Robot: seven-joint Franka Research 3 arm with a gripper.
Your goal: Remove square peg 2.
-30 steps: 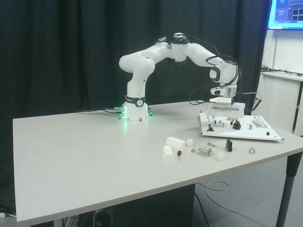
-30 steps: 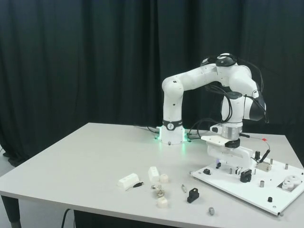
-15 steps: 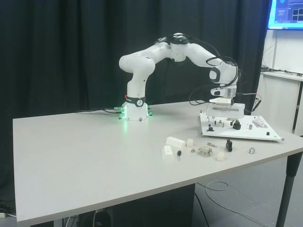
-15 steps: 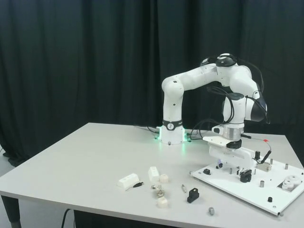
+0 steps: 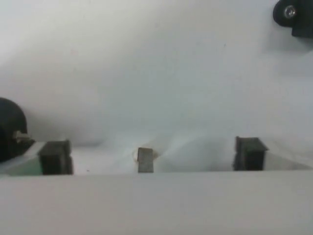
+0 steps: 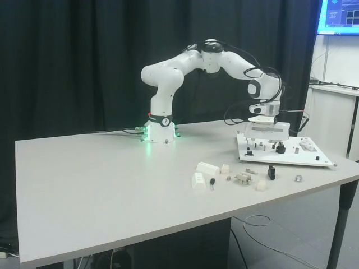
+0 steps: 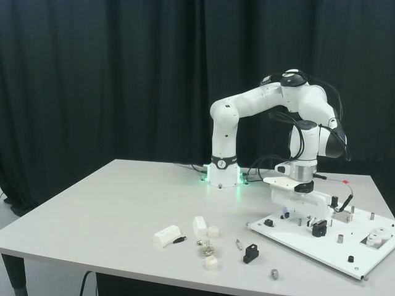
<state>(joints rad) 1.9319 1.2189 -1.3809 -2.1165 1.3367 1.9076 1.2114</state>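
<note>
claw point(image 5: 146, 160) open, small square peg point(image 5: 145, 160) between fingers

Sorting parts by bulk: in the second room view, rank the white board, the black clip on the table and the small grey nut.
Largest to smallest:
1. White board
2. Black clip
3. Grey nut

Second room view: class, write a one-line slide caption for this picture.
White arm poised with its gripper low over the white board, loose parts scattered on the grey table.

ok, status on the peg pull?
Gripper open, low over white board. Grey peg between the fingers, ungripped. Nothing blocking.
</note>
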